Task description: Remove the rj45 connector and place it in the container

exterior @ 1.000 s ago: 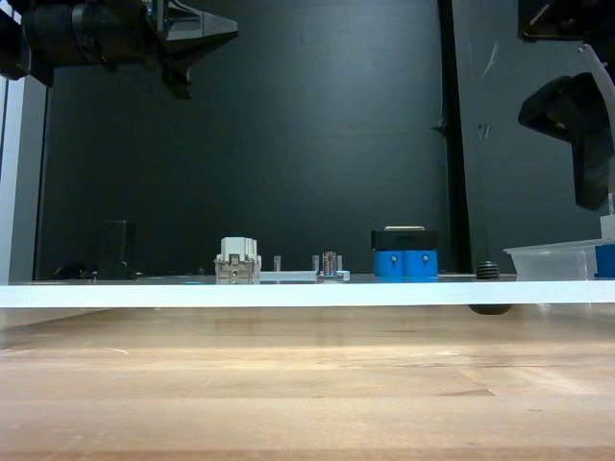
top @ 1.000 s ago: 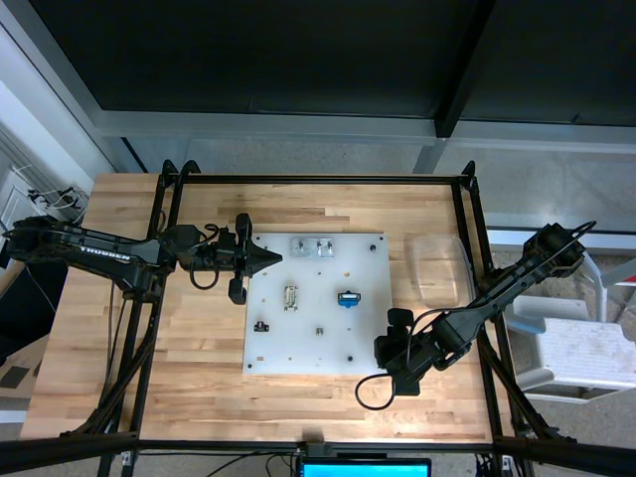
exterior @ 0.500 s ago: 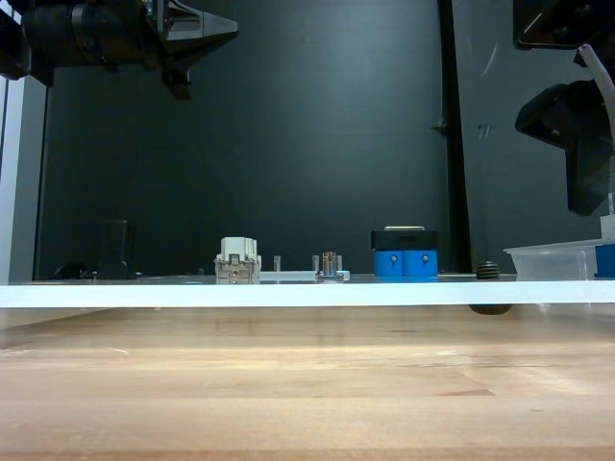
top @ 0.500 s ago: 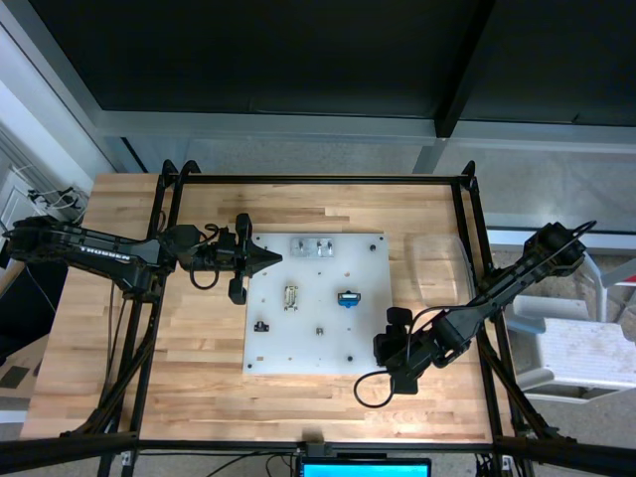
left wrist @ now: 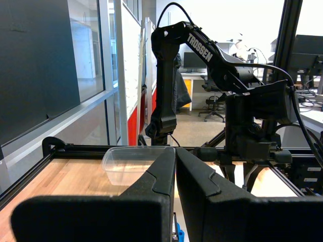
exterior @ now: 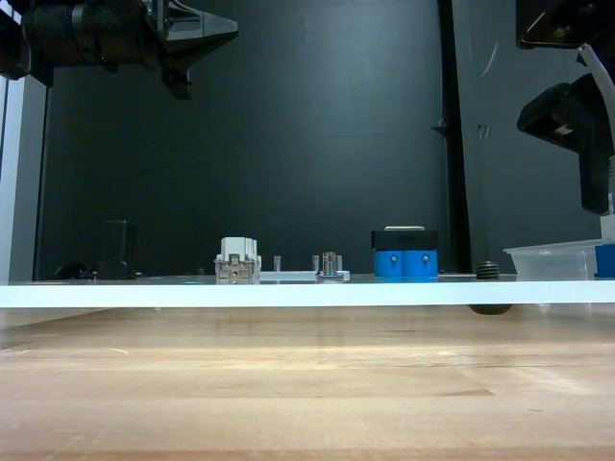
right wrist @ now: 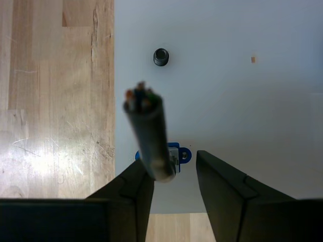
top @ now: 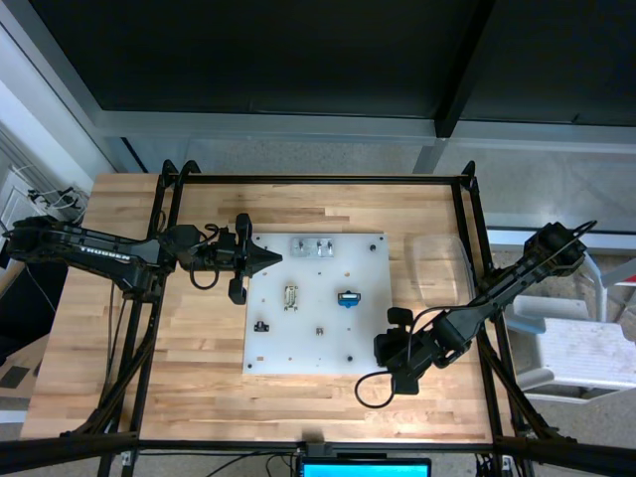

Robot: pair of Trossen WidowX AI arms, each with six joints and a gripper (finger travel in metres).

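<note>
left gripper [top: 270, 257] closed, over board [top: 298, 348] left edge | right gripper [right wrist: 174, 161] spread apart, rj45 connector [right wrist: 169, 162] between fingers, board's right edge

The right pincer [right wrist: 174, 164] hangs over the near right corner of the white board [top: 298, 348] with its fingers apart. A grey cable [right wrist: 149, 133] rises from the small blue socket [right wrist: 180, 154] into that gap, close by one finger. The container [top: 437, 266] sits open-topped on the surface [top: 199, 397] just beside the board's right edge. The left pincer [top: 270, 258], closed, hovers high at the board's left edge (well apart from the beige connector [top: 290, 298] and blue block [top: 348, 298] mid-board).
</note>
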